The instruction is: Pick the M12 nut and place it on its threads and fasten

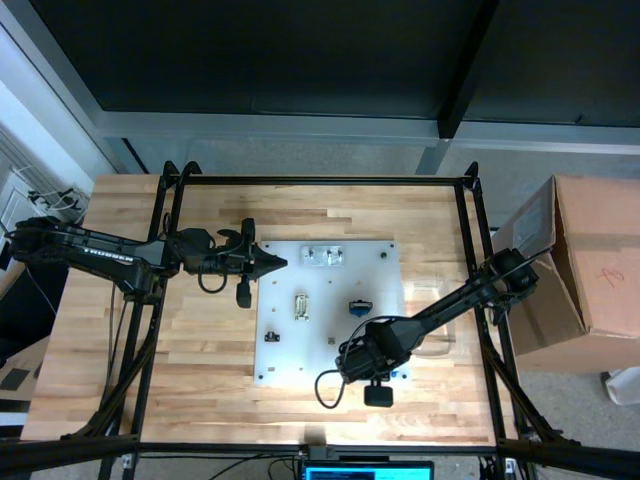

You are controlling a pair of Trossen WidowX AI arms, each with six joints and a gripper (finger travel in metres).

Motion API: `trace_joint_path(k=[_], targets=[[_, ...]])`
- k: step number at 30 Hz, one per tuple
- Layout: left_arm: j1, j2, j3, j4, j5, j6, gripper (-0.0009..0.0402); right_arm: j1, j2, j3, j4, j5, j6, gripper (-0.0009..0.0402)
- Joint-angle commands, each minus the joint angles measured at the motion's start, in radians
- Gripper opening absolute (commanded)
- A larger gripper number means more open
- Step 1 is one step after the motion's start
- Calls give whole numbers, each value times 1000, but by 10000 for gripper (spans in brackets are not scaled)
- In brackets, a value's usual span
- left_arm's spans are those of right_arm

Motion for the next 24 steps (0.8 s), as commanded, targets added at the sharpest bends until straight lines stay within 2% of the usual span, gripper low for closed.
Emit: trace_joint_path(k=[1, 6, 10, 16, 24], targets=[[0, 0, 0, 1, 0, 0, 0, -5, -21, 0, 6, 4, 4, 0], [0, 0, 0, -1, 0, 0, 0, -44, -82, 0, 12, 79, -39, 0], [0, 0, 0, 0, 0, 0, 0, -71, -139, -4, 32, 187, -93, 0], [0, 0, 0, 1, 0, 0, 0, -161, -246, -77, 211, 190, -218, 0], [0, 0, 0, 1, 0, 0, 0, -320, -448, -226, 463, 190, -393, 0]])
